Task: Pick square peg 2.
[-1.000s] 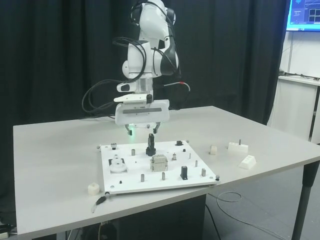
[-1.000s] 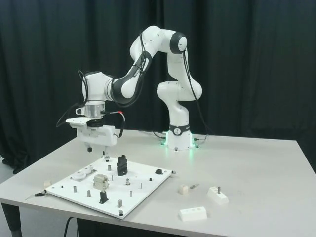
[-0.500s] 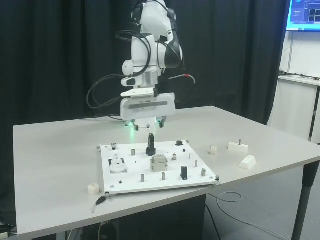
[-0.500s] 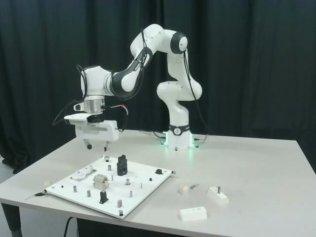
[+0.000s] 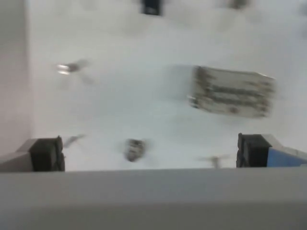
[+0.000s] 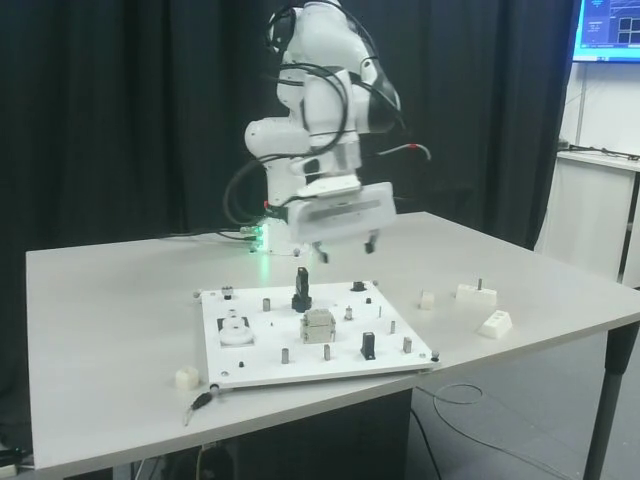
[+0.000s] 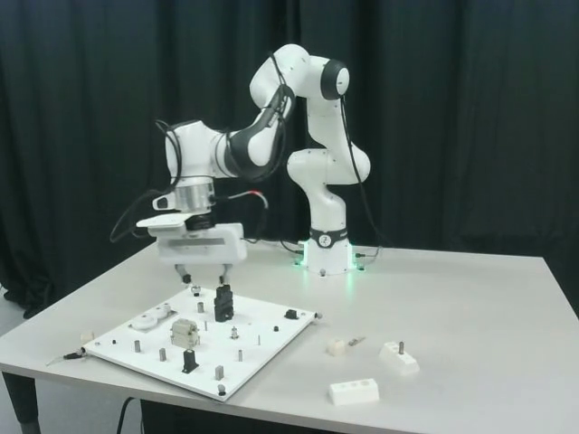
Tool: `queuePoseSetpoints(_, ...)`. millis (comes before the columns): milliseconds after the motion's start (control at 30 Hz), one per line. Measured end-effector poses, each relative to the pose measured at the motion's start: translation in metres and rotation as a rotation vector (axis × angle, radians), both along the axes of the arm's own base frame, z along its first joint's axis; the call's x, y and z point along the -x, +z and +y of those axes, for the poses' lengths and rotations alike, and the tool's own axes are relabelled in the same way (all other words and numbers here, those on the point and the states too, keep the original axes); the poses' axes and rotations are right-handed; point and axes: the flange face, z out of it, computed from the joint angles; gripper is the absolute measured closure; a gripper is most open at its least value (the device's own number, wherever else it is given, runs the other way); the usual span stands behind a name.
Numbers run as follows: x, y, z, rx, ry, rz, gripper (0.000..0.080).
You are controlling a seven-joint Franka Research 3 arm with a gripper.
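Approach step: gripper (image 7: 202, 272) hovers wide open and empty above the white board (image 7: 262, 348), apart from every peg; I cannot tell which is square peg 2, so next comes locating it, then descent.

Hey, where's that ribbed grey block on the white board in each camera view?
Wrist view: the ribbed grey block lies on the white board, blurred.
First room view: near the board's middle, just in front of the tall black piece.
Second room view: on the board, left of that piece and nearer.
Shared landmark: the white board.
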Motion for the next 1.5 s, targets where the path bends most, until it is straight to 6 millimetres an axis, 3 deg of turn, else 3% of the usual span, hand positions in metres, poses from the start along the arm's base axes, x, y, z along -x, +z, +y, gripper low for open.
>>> queuePoseSetpoints(400,-0.025,0.001,0.091,-0.029,0.121,-0.007,0.0003)
queuePoseSetpoints(900,-0.038,0.009,0.206,-0.039,0.204,-0.012,0.0003)
queuePoseSetpoints(1167,-0.036,0.002,0.247,-0.021,0.235,-0.002,0.0003)
queuePoseSetpoints(1500,-0.034,-0.020,0.291,0.010,0.306,0.005,0.0003)
